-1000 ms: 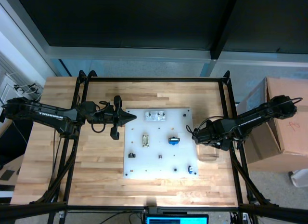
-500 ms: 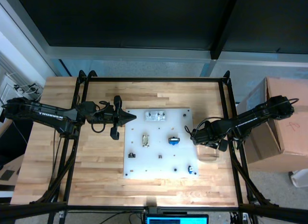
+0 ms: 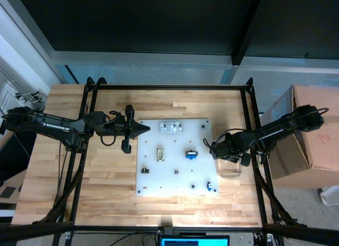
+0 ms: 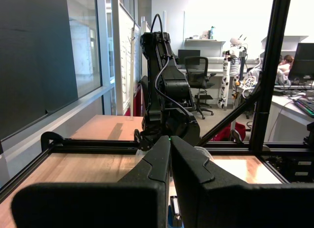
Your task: Pick the M12 nut and place it on its threads and fasten
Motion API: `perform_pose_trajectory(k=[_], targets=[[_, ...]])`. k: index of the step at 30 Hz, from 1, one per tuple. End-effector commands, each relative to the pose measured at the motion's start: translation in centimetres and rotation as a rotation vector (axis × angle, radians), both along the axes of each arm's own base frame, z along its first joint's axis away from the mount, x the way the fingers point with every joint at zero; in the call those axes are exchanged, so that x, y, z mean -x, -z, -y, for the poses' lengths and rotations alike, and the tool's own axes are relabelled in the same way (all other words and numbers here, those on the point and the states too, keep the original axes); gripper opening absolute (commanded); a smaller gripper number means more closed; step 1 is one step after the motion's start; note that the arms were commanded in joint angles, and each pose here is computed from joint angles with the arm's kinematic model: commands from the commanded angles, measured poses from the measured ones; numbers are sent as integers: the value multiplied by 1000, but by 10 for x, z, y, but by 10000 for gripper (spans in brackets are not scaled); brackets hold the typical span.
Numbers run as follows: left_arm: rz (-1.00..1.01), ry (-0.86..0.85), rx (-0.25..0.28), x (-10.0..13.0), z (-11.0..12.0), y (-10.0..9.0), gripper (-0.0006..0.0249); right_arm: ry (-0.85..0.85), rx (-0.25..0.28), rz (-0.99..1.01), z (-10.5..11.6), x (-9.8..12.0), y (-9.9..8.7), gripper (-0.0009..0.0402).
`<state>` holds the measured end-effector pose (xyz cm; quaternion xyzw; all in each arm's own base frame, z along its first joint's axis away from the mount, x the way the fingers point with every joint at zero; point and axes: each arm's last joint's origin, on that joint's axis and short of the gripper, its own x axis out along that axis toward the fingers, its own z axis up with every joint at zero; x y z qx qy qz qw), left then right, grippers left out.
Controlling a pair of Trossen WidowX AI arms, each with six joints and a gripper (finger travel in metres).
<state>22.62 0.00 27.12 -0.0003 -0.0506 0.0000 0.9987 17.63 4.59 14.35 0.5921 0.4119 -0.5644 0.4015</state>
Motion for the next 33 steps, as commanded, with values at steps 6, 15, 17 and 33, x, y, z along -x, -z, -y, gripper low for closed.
perform_pose_trajectory(k=[6, 15, 17, 33], targets=[[0, 0, 0, 0, 0, 0, 0, -61, -1, 14, -1, -4, -9, 38], [0, 0, 0, 0, 0, 0, 0, -307, 6, 32, -6, -12, -53, 37], [0, 0, 0, 0, 0, 0, 0, -392, 6, 57, -11, -16, -64, 37], [0, 0, 0, 0, 0, 0, 0, -732, 73, 26, -64, -49, -105, 34]])
